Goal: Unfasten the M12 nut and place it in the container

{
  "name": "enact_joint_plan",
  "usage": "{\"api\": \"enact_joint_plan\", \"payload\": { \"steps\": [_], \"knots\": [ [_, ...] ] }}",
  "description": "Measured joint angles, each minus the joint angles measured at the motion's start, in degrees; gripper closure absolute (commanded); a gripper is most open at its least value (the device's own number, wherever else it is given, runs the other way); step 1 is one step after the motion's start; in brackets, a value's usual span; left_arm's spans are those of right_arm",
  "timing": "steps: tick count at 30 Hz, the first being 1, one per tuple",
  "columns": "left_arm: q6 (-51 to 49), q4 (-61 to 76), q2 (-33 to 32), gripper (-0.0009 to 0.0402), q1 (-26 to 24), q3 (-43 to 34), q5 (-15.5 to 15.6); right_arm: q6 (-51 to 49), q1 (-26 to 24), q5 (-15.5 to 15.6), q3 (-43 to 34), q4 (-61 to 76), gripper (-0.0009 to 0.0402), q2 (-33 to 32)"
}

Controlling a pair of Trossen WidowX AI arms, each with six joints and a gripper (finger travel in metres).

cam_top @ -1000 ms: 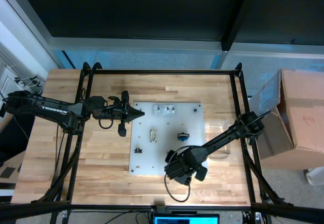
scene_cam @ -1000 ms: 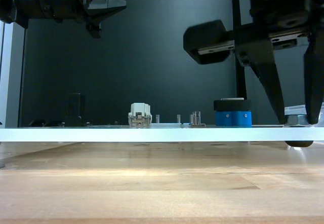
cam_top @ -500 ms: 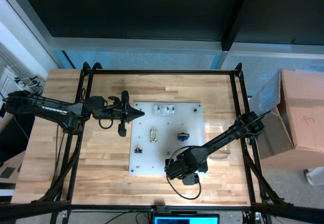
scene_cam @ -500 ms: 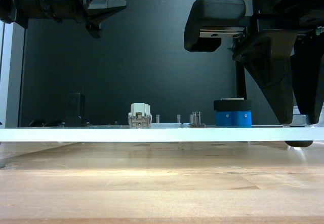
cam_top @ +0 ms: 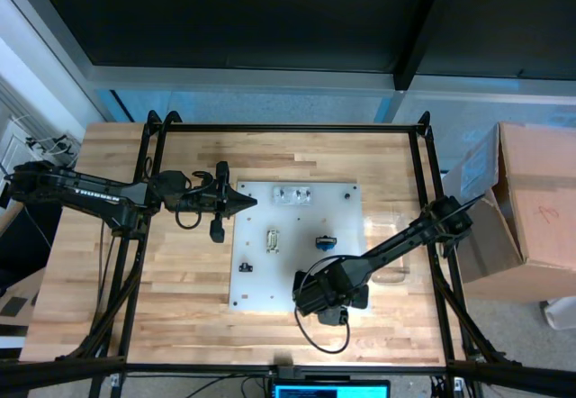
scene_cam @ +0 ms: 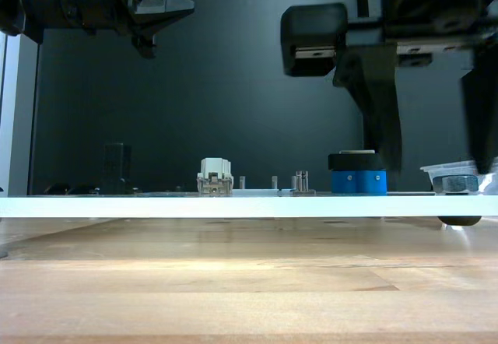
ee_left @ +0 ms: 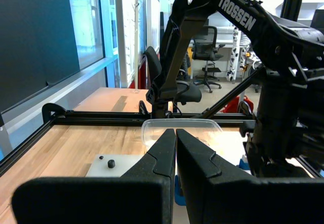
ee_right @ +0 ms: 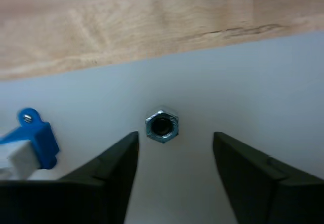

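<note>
The silver M12 nut (ee_right: 161,126) sits low on the white board (ee_right: 243,82), with a dark core in its hole. In the low view the nut (scene_cam: 455,182) stands at the board's right end and no stud ribs show under it, so it looks to be on its stud. My right gripper (ee_right: 174,143) hangs open straight above, one finger on either side of the nut and not touching it. In the high view the right gripper (cam_top: 342,297) hides the nut. My left gripper (cam_top: 250,202) hovers shut over the board's far left edge. The clear container (ee_left: 182,128) holds nothing that I can see.
A blue connector (scene_cam: 357,174), a white connector (scene_cam: 215,179) and small silver posts (scene_cam: 300,180) stand on the board. A cardboard box (cam_top: 526,209) sits off the table's right side. A black frame (cam_top: 288,128) rims the table.
The right gripper has turned about its wrist and its fingers have spread wider, away from the nut. The nut has stayed in place. The left arm has not moved.
</note>
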State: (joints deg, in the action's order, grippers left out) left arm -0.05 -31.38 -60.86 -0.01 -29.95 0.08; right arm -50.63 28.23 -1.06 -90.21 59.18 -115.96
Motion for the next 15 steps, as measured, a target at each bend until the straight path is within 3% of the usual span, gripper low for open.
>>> {"api": "enact_joint_plan", "payload": {
  "steps": [7,11,15],
  "knots": [
    [0.0,0.0,0.0,0.0393,0.0,0.0,0.0,20.8,1.1,0.4,0.0,3.3,0.0122,2.8],
    [0.0,0.0,0.0,0.0393,0.0,0.0,0.0,37.5,2.1,0.5,0.0,3.9,0.0153,4.3],
    [0.0,0.0,0.0,0.0393,0.0,0.0,0.0,57.3,2.5,0.7,0.0,3.8,0.0211,4.9]
  ]
}}
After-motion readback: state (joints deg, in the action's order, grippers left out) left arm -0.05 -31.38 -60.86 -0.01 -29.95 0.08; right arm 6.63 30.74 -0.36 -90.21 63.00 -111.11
